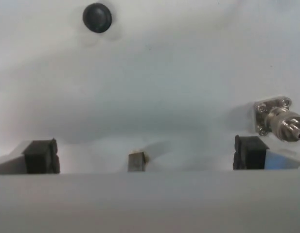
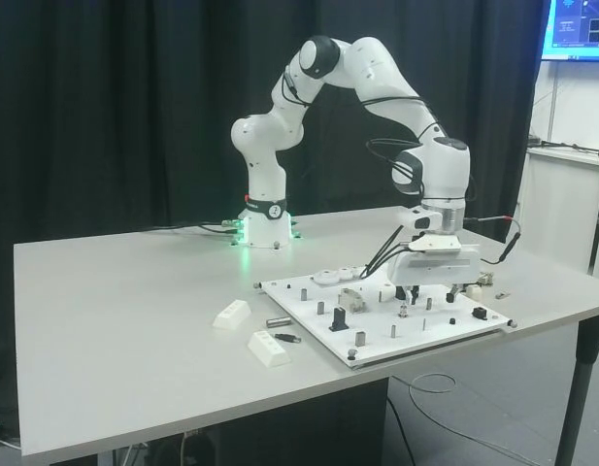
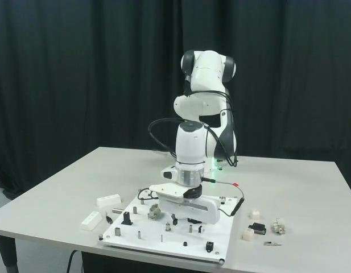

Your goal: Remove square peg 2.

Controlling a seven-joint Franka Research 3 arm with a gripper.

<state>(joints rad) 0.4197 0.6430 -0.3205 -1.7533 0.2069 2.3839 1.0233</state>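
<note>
White arm bent low, hand [image 1: 138, 155] fingers [image 1: 41, 156] wide apart.

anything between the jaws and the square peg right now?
Nothing visible. In the wrist view the square peg stands alone on the white board, midway between the two black fingertips, with open gaps either side. The metal connector sits off to one side.

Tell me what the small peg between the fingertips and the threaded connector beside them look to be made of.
Square peg: likely metal, dull finish with flat faces and sharp edges, though partly hidden. Threaded connector: metal, bright and polished, with highlights on its ribbed barrel and screwed square flange.
</note>
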